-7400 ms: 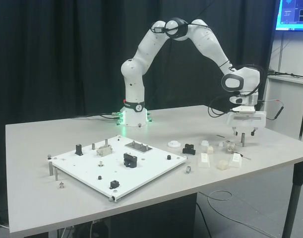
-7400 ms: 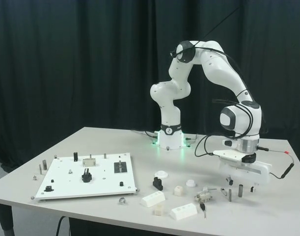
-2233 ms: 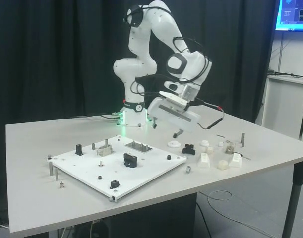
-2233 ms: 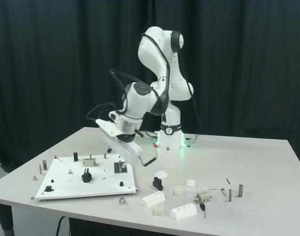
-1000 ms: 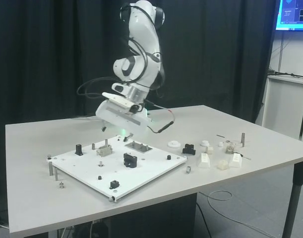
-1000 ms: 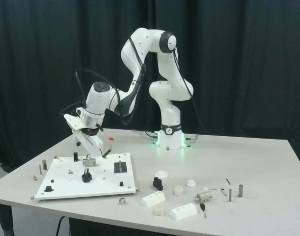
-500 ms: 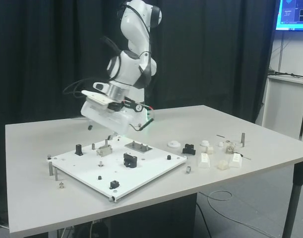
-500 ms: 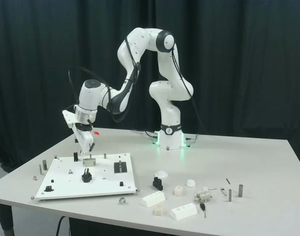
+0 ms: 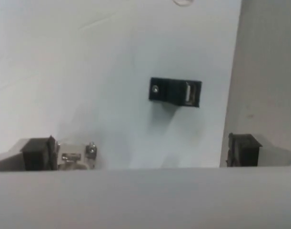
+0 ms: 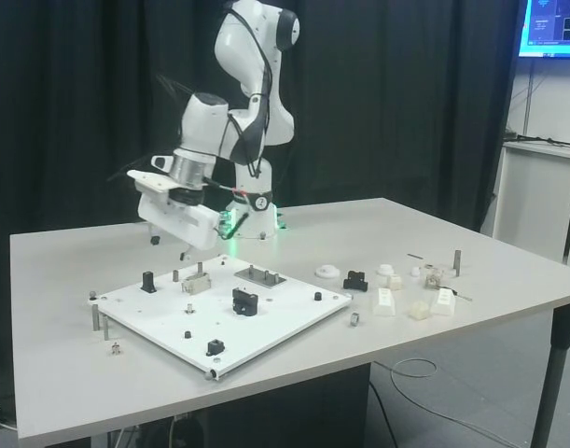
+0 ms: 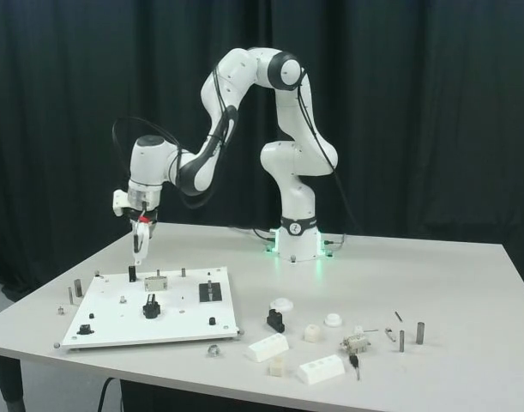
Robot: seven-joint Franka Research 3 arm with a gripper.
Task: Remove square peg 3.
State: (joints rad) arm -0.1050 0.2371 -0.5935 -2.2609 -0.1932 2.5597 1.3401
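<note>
- Over the far-left corner of the white board (image 10: pixel 266 313), the gripper (image 10: pixel 169 246) hangs in the air, well clear of the surface.
- Going by the wrist view, its two black fingertips (image 9: pixel 39 153) are spread wide apart with only bare board between them, so it's carrying nothing.
- My guess for square peg 3 (image 10: pixel 148 280) is the small black block standing upright at that far-left corner. It's the only piece the wrist camera is looking straight at.
- Key relation: the peg is below the gripper and a touch to the left in the first room view. In the second room view it's almost straight underneath.
- From the wrist, the peg isn't on the line between the fingertips yet, so I'd expect a small sideways nudge before going down.
- The peg's long axis looks vertical, up out of the board, so a straight drop and a straight pull up should suit it.
- Only one arm here, so no question of which is nearer.
- A grey connector-type block (image 10: pixel 197 282) sits just right of the peg, close enough to watch on the way down.
- Writing: nothing I can read on the peg or board. The monitor (image 10: pixel 550 28) at far right shows something, but it's not legible.
</note>
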